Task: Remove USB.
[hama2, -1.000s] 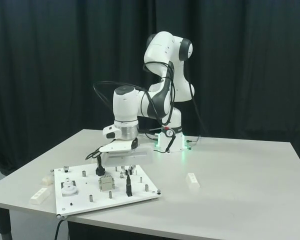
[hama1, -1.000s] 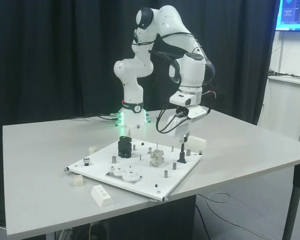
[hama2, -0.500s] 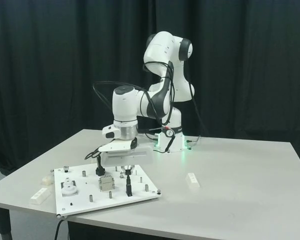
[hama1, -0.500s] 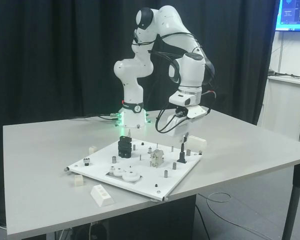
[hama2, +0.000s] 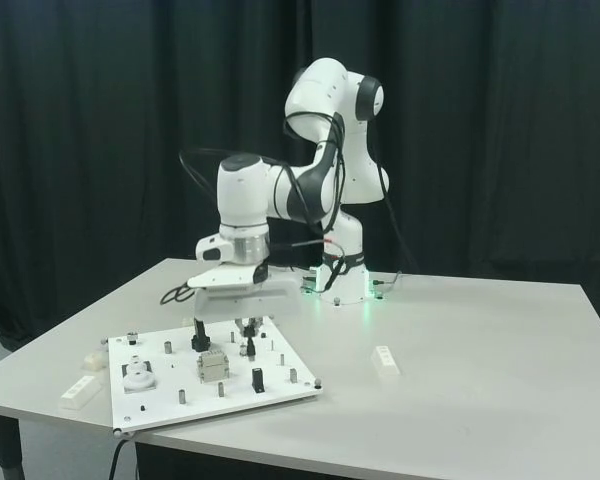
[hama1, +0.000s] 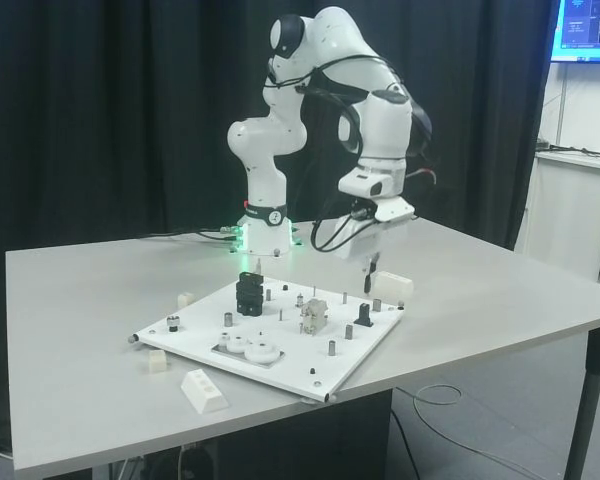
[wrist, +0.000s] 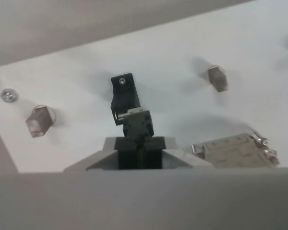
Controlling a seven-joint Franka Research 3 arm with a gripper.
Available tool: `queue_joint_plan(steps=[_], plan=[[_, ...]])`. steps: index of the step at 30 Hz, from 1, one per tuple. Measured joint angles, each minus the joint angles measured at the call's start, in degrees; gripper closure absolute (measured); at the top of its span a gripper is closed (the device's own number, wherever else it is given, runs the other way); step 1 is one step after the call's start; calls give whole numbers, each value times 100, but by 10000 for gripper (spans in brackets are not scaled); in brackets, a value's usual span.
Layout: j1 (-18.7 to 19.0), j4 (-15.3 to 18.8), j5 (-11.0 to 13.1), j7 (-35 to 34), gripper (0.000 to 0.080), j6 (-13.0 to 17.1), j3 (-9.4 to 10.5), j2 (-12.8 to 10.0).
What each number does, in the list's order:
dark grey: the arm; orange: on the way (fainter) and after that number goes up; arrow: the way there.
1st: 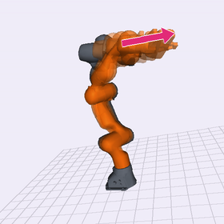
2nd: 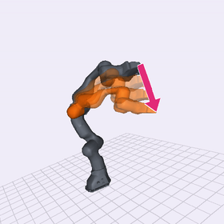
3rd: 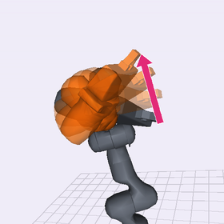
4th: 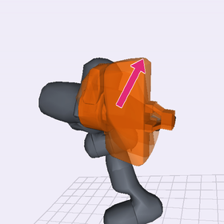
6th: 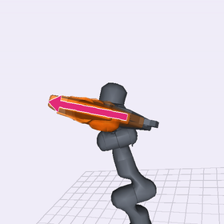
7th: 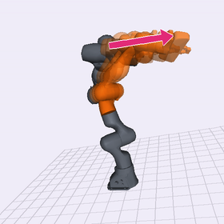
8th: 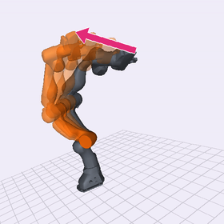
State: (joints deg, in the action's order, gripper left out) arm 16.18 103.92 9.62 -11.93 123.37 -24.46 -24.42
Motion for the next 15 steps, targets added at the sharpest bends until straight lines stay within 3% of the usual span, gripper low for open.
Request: queue_joint_plan(steps=[8, 15], plan=[[0, -486, -61, -39, 779, -653, -57, 20], [-1, -659, -98, -49, 779, -878, -73, 19]])
